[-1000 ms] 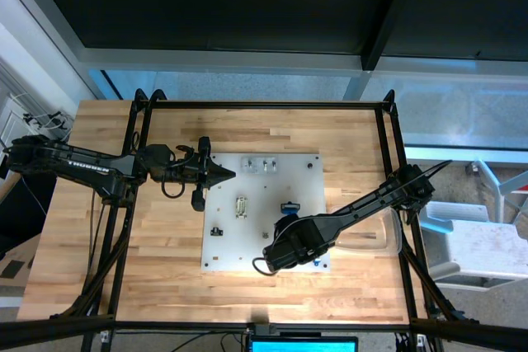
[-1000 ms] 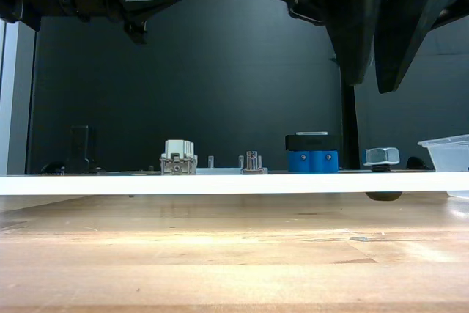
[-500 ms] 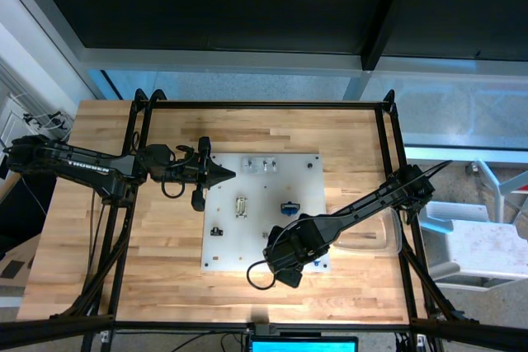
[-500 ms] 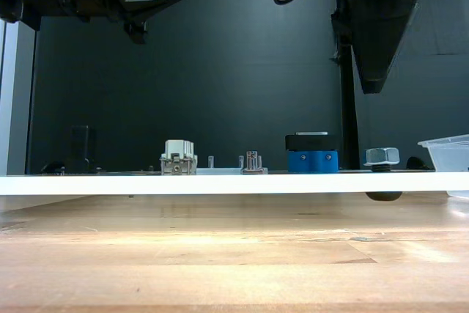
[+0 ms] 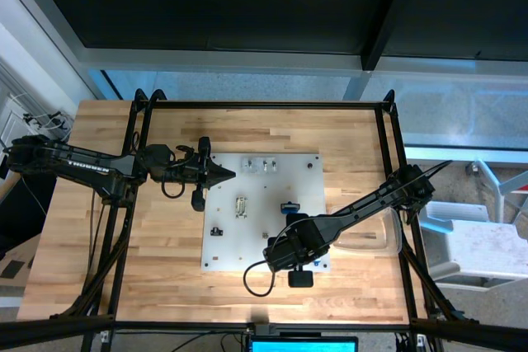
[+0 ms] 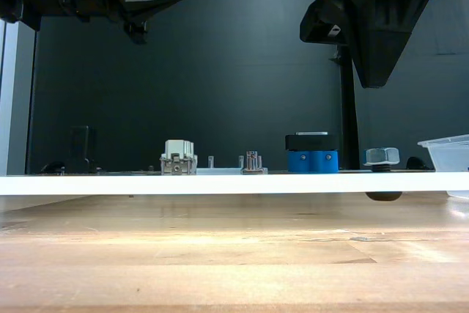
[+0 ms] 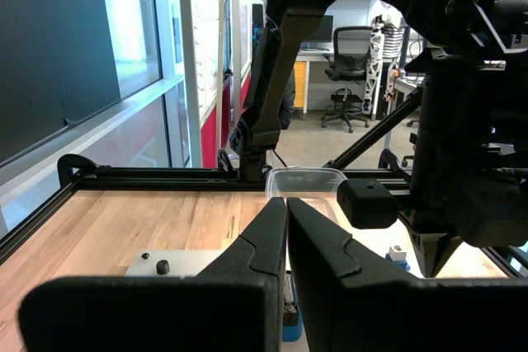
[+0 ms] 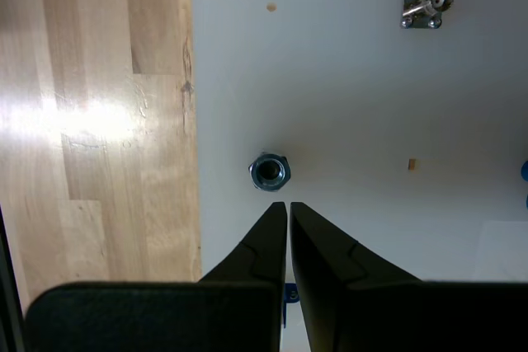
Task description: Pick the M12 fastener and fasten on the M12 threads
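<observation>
Over the flat white plastic board (image 5: 247,245), the black right gripper (image 8: 287,208) is hanging, its fingers newly pressed together on nothing. The black left gripper (image 5: 229,174) is idling, fingers together, at the board's far left corner. The small silver hexagonal nut (image 8: 270,171) is sitting unmoved on its short black stud (image 6: 381,168), so the fastening is probably finishing.

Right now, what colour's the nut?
Nut: silver, right wrist view. Right gripper above it; left gripper at board's left edge.

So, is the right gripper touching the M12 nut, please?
Apart: low view shows open space between the right gripper and the M12 nut. Left gripper hovers over the left of the board.
</observation>
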`<state>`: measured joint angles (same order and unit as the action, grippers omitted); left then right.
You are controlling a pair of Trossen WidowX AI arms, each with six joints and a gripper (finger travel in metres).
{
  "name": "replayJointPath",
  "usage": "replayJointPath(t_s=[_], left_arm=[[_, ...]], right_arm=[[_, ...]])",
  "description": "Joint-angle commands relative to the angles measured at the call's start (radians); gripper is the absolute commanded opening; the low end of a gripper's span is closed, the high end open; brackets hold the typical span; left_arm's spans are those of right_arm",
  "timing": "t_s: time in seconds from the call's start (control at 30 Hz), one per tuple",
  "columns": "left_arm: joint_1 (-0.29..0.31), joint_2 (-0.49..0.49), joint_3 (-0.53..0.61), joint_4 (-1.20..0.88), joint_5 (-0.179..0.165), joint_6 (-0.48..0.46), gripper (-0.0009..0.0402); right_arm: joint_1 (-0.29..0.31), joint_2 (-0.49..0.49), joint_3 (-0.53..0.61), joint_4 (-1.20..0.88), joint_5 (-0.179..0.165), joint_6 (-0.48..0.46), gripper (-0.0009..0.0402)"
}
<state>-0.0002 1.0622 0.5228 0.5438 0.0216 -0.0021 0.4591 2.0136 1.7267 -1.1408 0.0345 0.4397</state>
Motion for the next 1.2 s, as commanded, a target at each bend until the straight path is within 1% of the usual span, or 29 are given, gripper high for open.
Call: replayJointPath(t_s=[0.03, 0.17, 0.2, 0.3, 0.57, 0.63, 0.9, 0.93, 0.97, 1.0, 1.03, 1.07, 1.1, 1.13, 1.17, 1.2], left_arm=[[0.000, 0.000, 0.000, 0.000, 0.000, 0.000, 0.0000], [0.000, 0.000, 0.000, 0.000, 0.000, 0.000, 0.0000], [0.000, 0.000, 0.000, 0.000, 0.000, 0.000, 0.0000], [0.000, 0.000, 0.000, 0.000, 0.000, 0.000, 0.0000], [0.000, 0.000, 0.000, 0.000, 0.000, 0.000, 0.0000], [0.000, 0.000, 0.000, 0.000, 0.000, 0.000, 0.0000], [0.000, 0.000, 0.000, 0.000, 0.000, 0.000, 0.0000], [0.000, 0.000, 0.000, 0.000, 0.000, 0.000, 0.0000], [0.000, 0.000, 0.000, 0.000, 0.000, 0.000, 0.0000], [0.000, 0.000, 0.000, 0.000, 0.000, 0.000, 0.0000], [0.000, 0.000, 0.000, 0.000, 0.000, 0.000, 0.0000], [0.000, 0.000, 0.000, 0.000, 0.000, 0.000, 0.0000], [0.000, 0.000, 0.000, 0.000, 0.000, 0.000, 0.0000], [0.000, 0.000, 0.000, 0.000, 0.000, 0.000, 0.0000], [0.000, 0.000, 0.000, 0.000, 0.000, 0.000, 0.0000], [0.000, 0.000, 0.000, 0.000, 0.000, 0.000, 0.0000]], right_arm=[[-0.003, 0.000, -0.021, -0.003, 0.010, 0.011, 0.0000], [-0.003, 0.008, -0.059, 0.001, 0.011, 0.050, 0.0000], [-0.003, 0.010, -0.066, 0.006, 0.018, 0.054, 0.0000], [-0.002, 0.024, -0.076, 0.020, 0.019, 0.070, 0.0000], [0.000, 0.045, -0.084, 0.080, 0.019, 0.076, 0.0000], [-0.001, 0.049, -0.085, 0.095, 0.029, 0.077, 0.0000], [-0.001, 0.053, -0.090, 0.110, 0.025, 0.074, 0.0000], [-0.001, 0.053, -0.090, 0.109, 0.016, 0.071, 0.0000], [-0.001, 0.053, -0.090, 0.104, -0.011, 0.066, 0.0000], [-0.001, 0.051, -0.090, 0.098, -0.061, 0.052, 0.0000], [-0.001, 0.048, -0.090, 0.090, -0.131, 0.038, 0.0000], [-0.001, 0.043, -0.090, 0.083, -0.190, 0.029, 0.0000], [-0.001, 0.040, -0.090, 0.076, -0.223, 0.023, 0.0000], [-0.001, 0.038, -0.090, 0.069, -0.228, 0.023, 0.0000], [-0.001, 0.034, -0.090, 0.061, -0.222, 0.022, 0.0000], [-0.001, 0.030, -0.090, 0.053, -0.208, 0.023, 0.0000]])
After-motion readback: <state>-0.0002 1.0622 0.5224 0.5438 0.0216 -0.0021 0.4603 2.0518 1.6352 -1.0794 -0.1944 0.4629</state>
